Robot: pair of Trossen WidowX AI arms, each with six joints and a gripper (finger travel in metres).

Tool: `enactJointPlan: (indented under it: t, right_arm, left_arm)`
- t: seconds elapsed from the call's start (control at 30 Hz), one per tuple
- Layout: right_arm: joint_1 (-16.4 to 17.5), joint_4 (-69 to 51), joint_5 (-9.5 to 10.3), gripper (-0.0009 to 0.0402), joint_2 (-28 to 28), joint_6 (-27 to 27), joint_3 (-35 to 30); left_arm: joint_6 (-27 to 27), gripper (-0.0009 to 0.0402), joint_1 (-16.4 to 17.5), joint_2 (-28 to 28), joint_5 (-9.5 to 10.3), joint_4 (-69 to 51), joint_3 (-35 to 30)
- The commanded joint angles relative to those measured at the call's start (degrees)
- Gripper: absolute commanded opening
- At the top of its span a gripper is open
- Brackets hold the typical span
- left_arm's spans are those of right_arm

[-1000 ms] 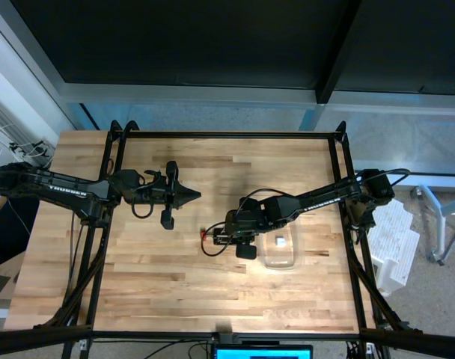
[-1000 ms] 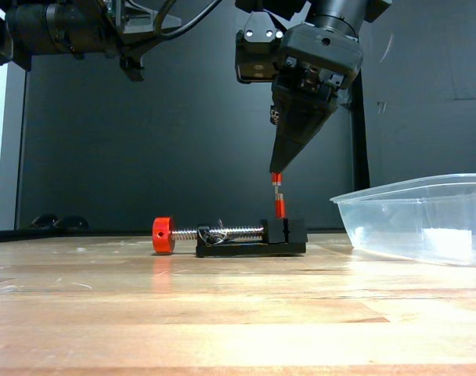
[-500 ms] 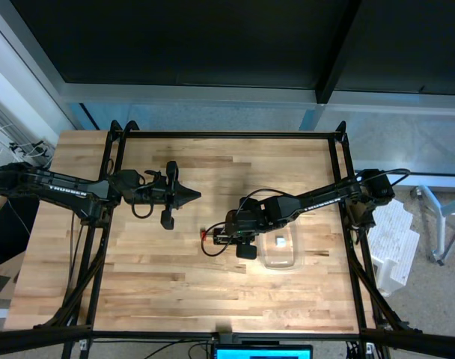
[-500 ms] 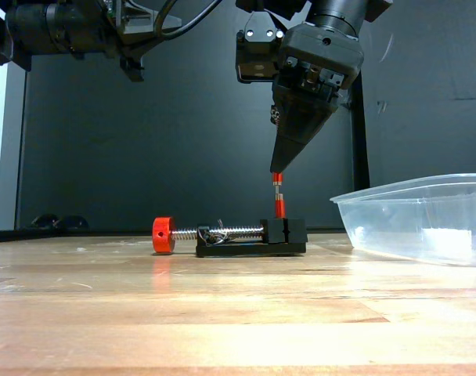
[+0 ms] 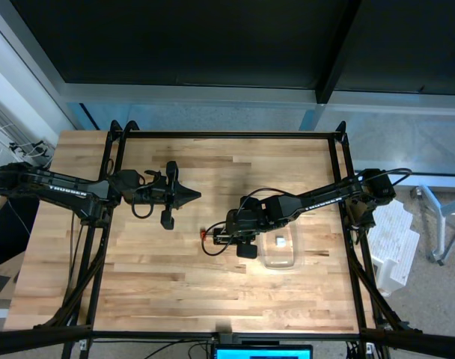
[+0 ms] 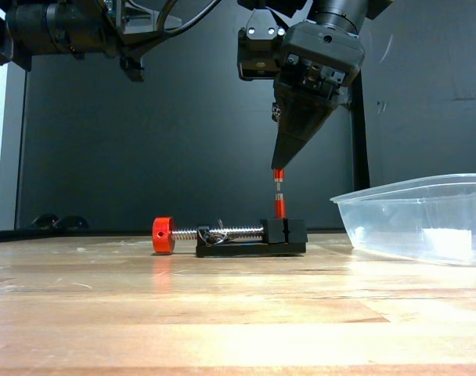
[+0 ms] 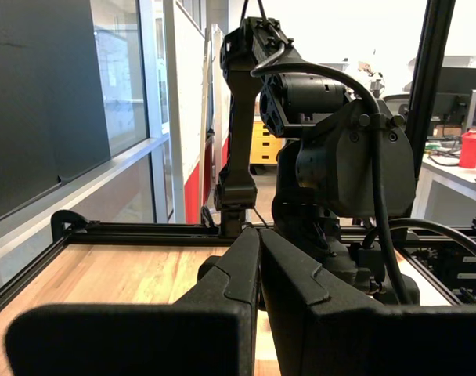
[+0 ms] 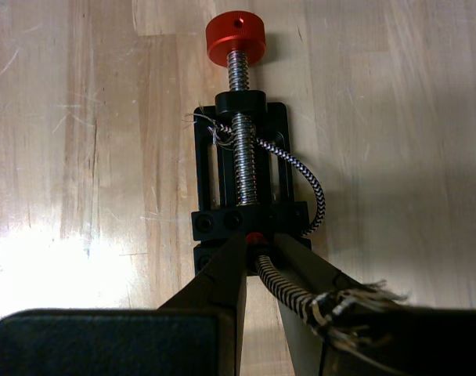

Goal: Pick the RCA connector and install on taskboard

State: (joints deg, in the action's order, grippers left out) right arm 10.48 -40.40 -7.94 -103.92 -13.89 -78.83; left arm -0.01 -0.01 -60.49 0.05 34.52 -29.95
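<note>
Right hand (image 6: 278, 164): fingertips pinched shut on the RCA connector (image 6: 279, 182), gripped upright with its tip down.
RCA connector: directly under the fingertips, just above a red socket (image 6: 279, 207) on the taskboard (image 6: 250, 240); cannot tell whether the two touch.
Taskboard: flat on the desk (image 5: 175, 284) beneath the right hand, red knob (image 6: 163, 234) at the end away from it.
Clear tray (image 6: 394, 223): just beside the right hand, not touching it; holds one small white cube (image 6: 448, 241).
Left hand (image 5: 188, 195): fingers pressed together, holding nothing, raised over the desk, well apart from the right hand.

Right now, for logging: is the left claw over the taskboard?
No: left claw sits far left of the taskboard; right claw hangs over it.
</note>
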Motion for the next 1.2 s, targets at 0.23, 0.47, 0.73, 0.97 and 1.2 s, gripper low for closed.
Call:
enactJointPlan:
  t: [0.23, 0.47, 0.73, 0.97, 1.2]
  right_arm:
    - [0.0, 0.4, 0.00, 0.0000, 0.0, -0.2, 0.7]
    - [-0.1, 0.9, 0.00, 0.0000, -0.6, -0.2, 0.7]
    - [-0.1, 1.0, 0.00, 0.0000, -0.8, -0.2, 0.8]
    - [-0.1, 1.2, 0.00, 0.0000, -2.1, -0.2, 1.0]
    - [-0.2, 1.5, 0.00, 0.0000, -2.8, -0.2, 1.0]
  left_arm:
    - [0.0, 0.0000, 0.0, 0.0, -0.02, 0.0, 0.0]
    - [0.0, 0.0000, 0.0, 0.0, -0.02, 0.0, 0.0]
    - [0.0, 0.0000, 0.0, 0.0, -0.02, 0.0, 0.0]
    - [0.0, 0.0000, 0.0, 0.0, -0.02, 0.0, 0.0]
    - [0.0, 0.0000, 0.0, 0.0, -0.02, 0.0, 0.0]
